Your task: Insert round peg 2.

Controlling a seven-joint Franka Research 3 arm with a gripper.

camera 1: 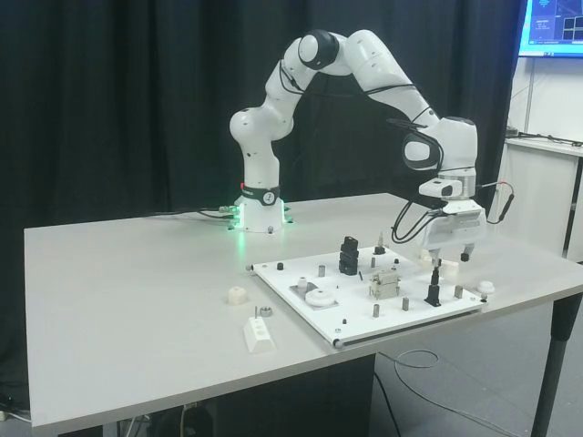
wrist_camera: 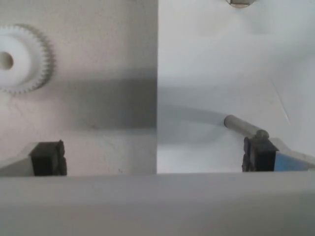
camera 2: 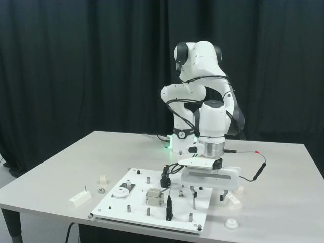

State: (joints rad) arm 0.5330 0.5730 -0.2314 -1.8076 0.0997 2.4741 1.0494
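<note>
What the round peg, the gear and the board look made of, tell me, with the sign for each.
Round peg: likely metal; dull grey, smooth cylinder with a soft sheen.
Gear: probably plastic; matte white, evenly formed teeth.
Board: white, smooth, faintly glossy; painted panel or plastic sheet, cannot tell which.

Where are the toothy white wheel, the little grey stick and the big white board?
White gear [wrist_camera: 17,60], wrist view, on its toothed face.
Grey peg [wrist_camera: 243,126], wrist view, mid-shaft, beside one of the fingers.
White board [camera 1: 293,274], first room view, a bare patch.
</note>
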